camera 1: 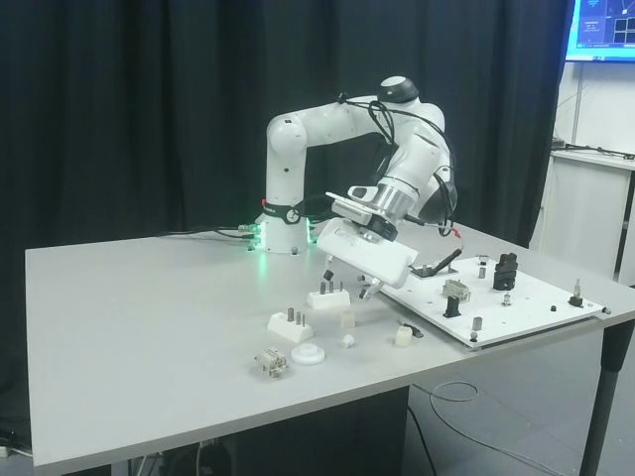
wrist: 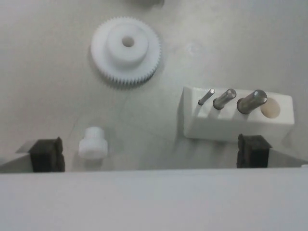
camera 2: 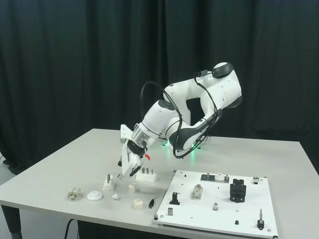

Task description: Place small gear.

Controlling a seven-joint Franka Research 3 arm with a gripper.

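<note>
White plastic parts lie on the grey table [camera 1: 149, 327]. Going left to right in the wrist view: the small gear [wrist: 93, 142] sits on the table just beside one black finger pad [wrist: 47, 155]; the large gear [wrist: 126, 50] lies flat farther off; then comes the peg block [wrist: 236, 114] with three metal pins, near the other pad. The gripper [wrist: 150, 153] hangs above the table with its jaws spread wide, holding nothing. This looks like the approach before the pick. The next move probably calls for shifting sideways until the small gear is between the pads, then descending and closing.
</note>
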